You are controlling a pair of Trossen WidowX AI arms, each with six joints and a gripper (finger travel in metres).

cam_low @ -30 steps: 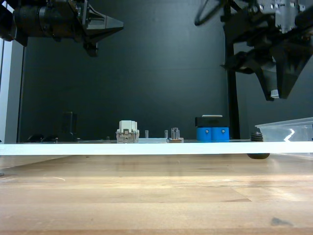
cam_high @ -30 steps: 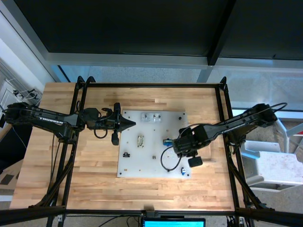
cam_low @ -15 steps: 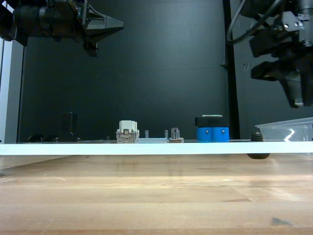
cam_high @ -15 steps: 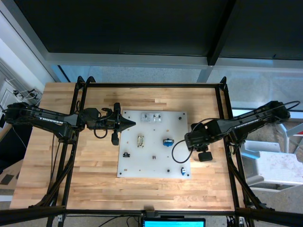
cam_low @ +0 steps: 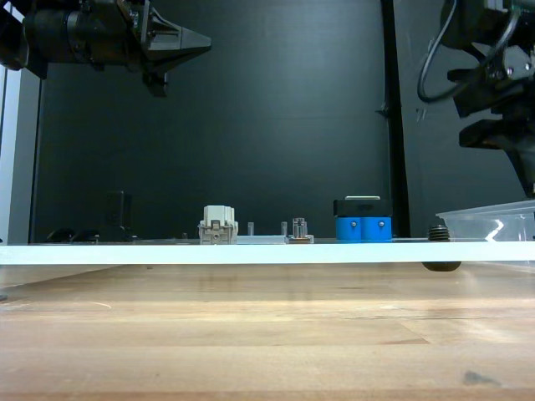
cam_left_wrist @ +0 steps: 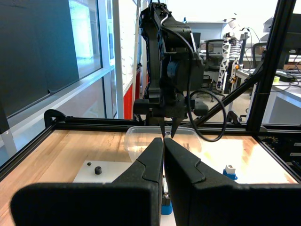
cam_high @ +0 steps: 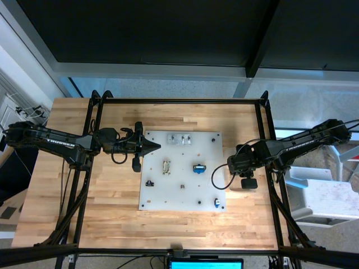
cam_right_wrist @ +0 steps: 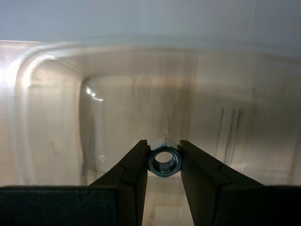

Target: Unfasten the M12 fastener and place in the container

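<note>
Wood table (cam_high: 112,224) at the near edge, with a white board (cam_high: 168,193) lying on it. Stud (cam_low: 439,233) stands near the board's near right edge. It is short and black, its ribs show, and its top is bare. Farther back on the board are a blue block (cam_low: 363,226) and a grey connector (cam_low: 217,227).

Container (cam_low: 493,220) sits off the board's right side. It is a clear tub with rounded corners, and in the low view its rim shows just behind the stud.

Nut (cam_right_wrist: 163,161) is off the stud. It is small, silver, shiny and hex-shaped, and its threaded bore faces the right wrist camera. Right gripper (cam_right_wrist: 163,147) is clamped on it, with one black finger on each opposite flat and the nut at the very tips. The gripper points down over the container's opening, and the tub's clear floor and curved wall fill the view behind the nut. So the nut hangs over the inside of the tub, held and not lying in it. How high above the floor it is cannot be told. In the high view this gripper is just beside the board's right edge, about mid-length. The left wrist view shows its tips over the tub.

Left gripper (cam_high: 157,147) is farther back at the board's far left edge. It is raised well above the board and points right. Its fingers are pressed together on nothing.
</note>
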